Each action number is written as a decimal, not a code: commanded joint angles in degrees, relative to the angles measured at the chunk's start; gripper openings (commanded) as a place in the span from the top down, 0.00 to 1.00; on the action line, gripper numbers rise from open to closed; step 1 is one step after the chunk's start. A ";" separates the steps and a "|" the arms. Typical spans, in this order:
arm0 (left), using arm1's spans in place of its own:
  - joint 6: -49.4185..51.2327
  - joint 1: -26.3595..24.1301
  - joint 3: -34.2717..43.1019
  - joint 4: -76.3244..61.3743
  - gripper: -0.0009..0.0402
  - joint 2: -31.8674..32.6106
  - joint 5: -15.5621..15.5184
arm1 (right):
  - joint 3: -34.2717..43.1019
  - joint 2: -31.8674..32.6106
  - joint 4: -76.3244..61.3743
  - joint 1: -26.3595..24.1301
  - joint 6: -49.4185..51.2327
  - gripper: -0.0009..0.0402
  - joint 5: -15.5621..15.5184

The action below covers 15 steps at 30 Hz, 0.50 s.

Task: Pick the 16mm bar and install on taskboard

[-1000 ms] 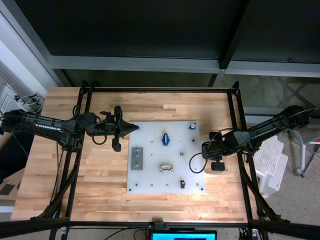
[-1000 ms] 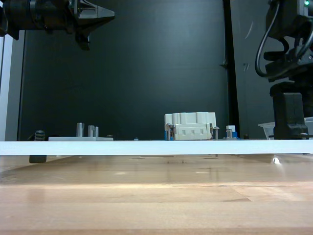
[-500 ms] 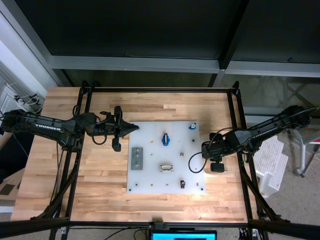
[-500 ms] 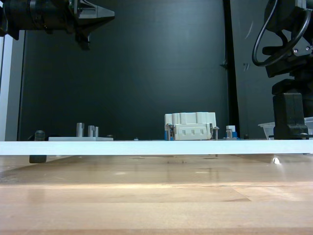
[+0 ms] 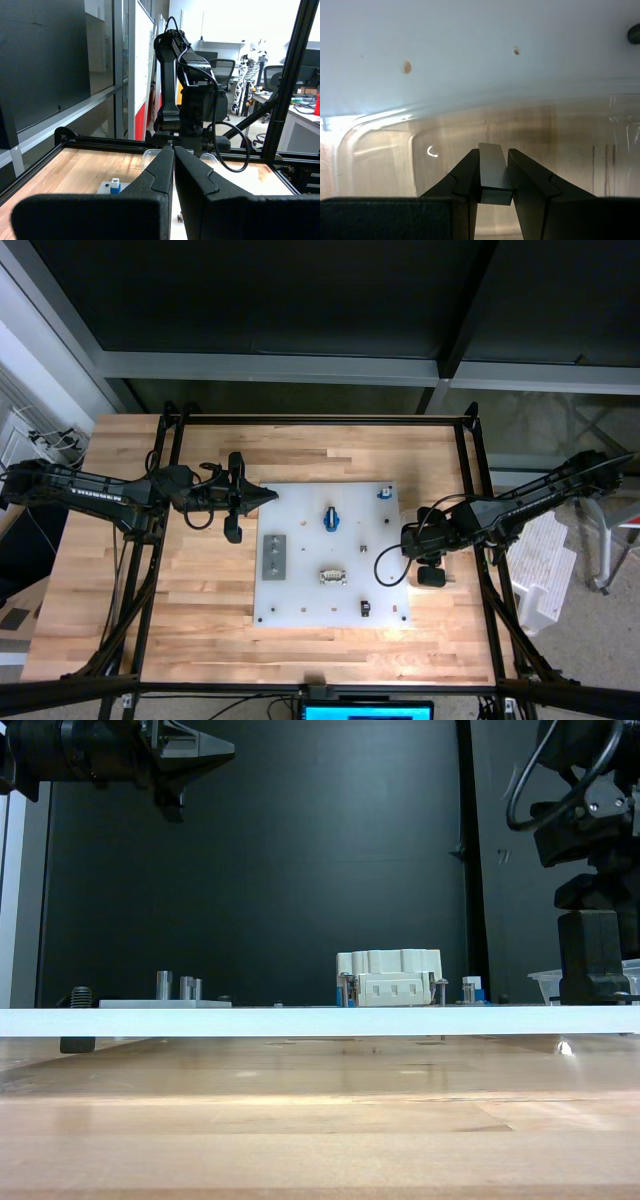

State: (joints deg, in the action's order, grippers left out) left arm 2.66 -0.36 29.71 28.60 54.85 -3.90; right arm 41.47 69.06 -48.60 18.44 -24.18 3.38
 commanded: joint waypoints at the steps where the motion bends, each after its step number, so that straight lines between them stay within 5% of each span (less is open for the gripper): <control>1: 0.00 0.00 0.02 0.02 0.98 0.00 0.00 | 0.46 0.04 -0.17 0.17 -0.09 0.96 0.02; 15: -0.02 0.00 0.02 0.00 0.98 0.00 0.00 | 3.26 1.46 -2.01 1.86 -2.38 0.96 0.09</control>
State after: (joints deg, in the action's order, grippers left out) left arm 2.66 -0.36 29.71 28.60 54.85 -3.90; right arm 44.58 70.17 -50.57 20.16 -26.65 3.40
